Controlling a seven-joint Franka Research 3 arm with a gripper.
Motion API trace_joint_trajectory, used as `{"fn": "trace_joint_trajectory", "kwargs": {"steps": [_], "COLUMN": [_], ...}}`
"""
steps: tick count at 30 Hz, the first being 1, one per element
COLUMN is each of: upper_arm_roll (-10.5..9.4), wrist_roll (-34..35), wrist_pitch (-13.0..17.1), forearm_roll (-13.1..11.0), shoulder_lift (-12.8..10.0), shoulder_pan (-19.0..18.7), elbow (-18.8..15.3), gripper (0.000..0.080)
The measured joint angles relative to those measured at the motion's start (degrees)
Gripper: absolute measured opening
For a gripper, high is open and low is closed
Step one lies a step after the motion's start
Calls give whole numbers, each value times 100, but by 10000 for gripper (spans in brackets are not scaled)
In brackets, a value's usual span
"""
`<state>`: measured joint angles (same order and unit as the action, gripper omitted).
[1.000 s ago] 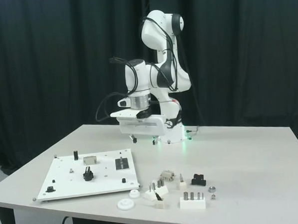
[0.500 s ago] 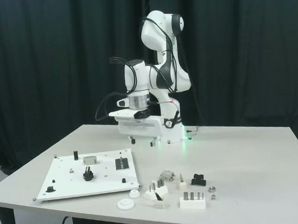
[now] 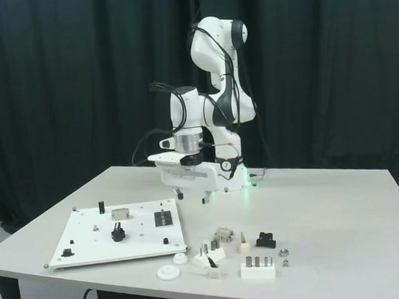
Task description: Pick small gear.
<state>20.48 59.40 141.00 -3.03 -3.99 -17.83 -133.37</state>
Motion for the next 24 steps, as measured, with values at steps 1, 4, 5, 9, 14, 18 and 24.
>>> {"fn": "trace_joint_trajectory", "kwargs": {"steps": [1, 4, 5, 9, 14, 18, 24], "upper_arm_roll": [-6, -28, -38, -69, -98, -124, -150], "wrist_roll": [32, 119, 144, 219, 365, 403, 362], "wrist_pitch": [42, 172, 212, 366, 539, 670, 851], "forearm_roll": [-3, -14, -18, -55, -127, -128, -127], "shoulder_lift": [-24, -100, -128, -226, -346, -441, -584], "shoulder_pan": [-5, -20, -23, -32, -40, -43, -63], "elbow": [-1, -2, -2, -2, -2, 0, 5], "gripper": [800, 800, 800, 800, 800, 800, 800]}}
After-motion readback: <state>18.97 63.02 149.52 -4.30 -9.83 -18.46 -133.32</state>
